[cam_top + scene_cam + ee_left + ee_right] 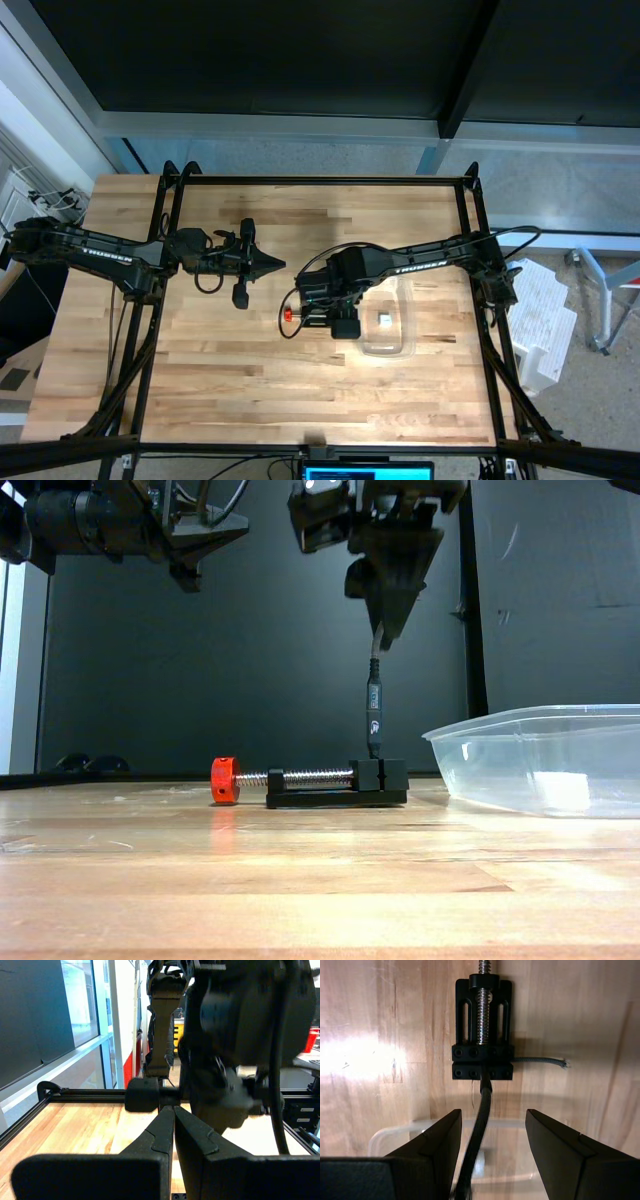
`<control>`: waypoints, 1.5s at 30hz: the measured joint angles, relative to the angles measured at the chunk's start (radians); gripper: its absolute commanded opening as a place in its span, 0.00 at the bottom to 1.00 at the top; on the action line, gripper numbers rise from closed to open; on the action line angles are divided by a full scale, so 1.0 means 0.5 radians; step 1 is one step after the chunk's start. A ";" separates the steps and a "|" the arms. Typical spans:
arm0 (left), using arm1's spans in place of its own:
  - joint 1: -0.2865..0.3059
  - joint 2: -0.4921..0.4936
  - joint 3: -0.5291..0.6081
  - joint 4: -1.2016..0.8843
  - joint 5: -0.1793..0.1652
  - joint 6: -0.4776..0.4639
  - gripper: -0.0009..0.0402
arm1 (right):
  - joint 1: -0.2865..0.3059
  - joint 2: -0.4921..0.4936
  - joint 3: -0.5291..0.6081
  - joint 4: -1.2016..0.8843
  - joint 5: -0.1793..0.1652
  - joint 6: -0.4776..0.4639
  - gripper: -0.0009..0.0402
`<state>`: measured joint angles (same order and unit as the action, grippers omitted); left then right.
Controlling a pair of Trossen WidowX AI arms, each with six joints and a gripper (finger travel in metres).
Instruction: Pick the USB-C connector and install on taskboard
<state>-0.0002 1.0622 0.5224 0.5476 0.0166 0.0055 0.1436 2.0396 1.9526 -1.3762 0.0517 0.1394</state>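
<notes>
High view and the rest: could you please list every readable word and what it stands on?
"TROSSEN": left arm, whose shut left gripper hovers above the table.
Right arm lettering: too blurred; its open right gripper hangs over the taskboard.
USB-C connector mark: too small to read.

Overhead light falls evenly on the bench (230,390); a white glare patch burns the wood beside the taskboard (470,1062). The left jaws, just left of the bench's middle, and the right jaws, over the taskboard, read near-black, blurred close up.
</notes>
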 measured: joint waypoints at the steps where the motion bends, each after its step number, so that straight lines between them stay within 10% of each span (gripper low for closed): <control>1: 0.000 0.000 0.001 0.000 0.001 -0.001 0.02 | 0.000 -0.013 0.000 -0.001 0.000 0.000 0.45; 16: 0.000 -0.001 0.001 0.000 0.001 0.000 0.02 | 0.000 -0.164 -0.103 0.102 0.001 -0.074 0.45; 35: 0.000 0.000 0.000 0.000 0.001 -0.001 0.02 | -0.088 -1.138 -1.364 1.696 0.017 -0.144 0.45; 45: 0.000 0.000 0.001 0.000 0.001 0.000 0.02 | -0.192 -1.418 -1.825 2.380 0.018 -0.087 0.26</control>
<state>-0.0002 1.0622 0.5228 0.5476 0.0170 0.0055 0.0475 1.3304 1.0401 -0.1860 0.0605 0.0959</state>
